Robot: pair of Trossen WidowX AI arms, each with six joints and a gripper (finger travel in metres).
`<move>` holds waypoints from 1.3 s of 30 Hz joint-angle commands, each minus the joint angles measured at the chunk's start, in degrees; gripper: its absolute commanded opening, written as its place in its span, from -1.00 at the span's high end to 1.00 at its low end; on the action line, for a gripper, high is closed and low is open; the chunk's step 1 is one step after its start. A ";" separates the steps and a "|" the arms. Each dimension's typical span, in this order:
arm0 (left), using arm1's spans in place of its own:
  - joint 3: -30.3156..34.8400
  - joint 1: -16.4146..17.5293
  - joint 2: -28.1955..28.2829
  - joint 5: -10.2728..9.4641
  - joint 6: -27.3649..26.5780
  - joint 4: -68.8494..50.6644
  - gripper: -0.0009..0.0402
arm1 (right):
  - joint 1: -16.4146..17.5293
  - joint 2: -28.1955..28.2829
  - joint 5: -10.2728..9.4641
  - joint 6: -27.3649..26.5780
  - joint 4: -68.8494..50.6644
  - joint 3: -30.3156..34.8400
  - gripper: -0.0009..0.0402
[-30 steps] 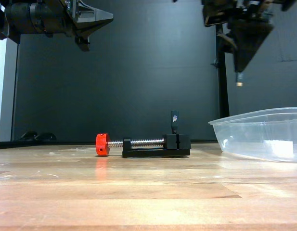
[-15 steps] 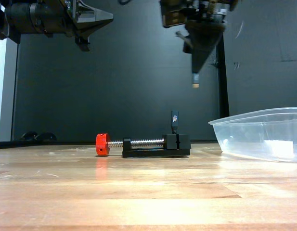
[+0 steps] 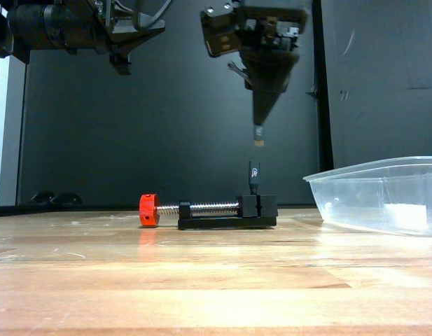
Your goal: Pick the USB-C connector and install on taskboard
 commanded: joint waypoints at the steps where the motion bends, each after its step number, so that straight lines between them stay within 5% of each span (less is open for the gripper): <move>1: 0.00 0.00 0.00 0.02 0.00 0.00 0.96 | 0.02 1.20 0.04 -0.17 -0.55 2.05 0.96; 39: 0.00 0.00 0.00 0.02 0.00 0.02 0.96 | 0.46 1.09 1.33 1.49 1.44 -1.57 0.96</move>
